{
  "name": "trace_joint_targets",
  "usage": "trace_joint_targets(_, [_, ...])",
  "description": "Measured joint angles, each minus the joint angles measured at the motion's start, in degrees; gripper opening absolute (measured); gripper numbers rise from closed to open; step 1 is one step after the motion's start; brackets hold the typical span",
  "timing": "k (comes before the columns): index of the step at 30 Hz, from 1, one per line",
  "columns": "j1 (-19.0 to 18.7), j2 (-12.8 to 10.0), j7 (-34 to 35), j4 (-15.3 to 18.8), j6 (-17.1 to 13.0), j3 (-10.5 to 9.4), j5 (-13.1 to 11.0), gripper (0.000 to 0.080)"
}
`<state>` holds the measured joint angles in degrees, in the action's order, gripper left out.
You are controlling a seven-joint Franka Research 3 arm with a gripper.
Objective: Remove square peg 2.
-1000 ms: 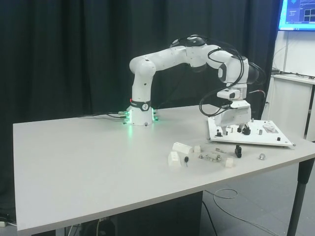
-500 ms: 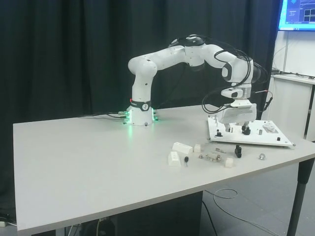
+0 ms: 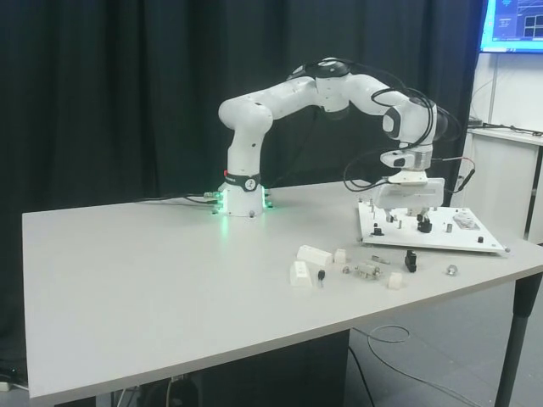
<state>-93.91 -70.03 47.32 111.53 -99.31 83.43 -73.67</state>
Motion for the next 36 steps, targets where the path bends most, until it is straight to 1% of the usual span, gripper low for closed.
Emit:
trace_joint_targets(8, [-3.66,0.12,5.18,2.11,-0.09,0.00,-0.10,0.0800])
trace_joint_targets(14, [-6.32,0.12,7.81,3.68,-0.83,0.01,-0.18,0.0800])
trace_joint_targets(18, [-7.96,0.13,9.66,4.68,-1.88,0.00,-0.22,0.0800])
trace_joint_targets(25, [-10.74,0.13,12.29,6.47,-4.55,-0.22,-0.76,0.0800])
trace_joint_targets(32, [-12.88,0.13,14.53,8.07,-7.07,-0.96,-1.56,0.0800])
trace_joint_targets(36, [-13.66,0.13,15.45,8.64,-7.77,-1.60,-1.87,0.0800])
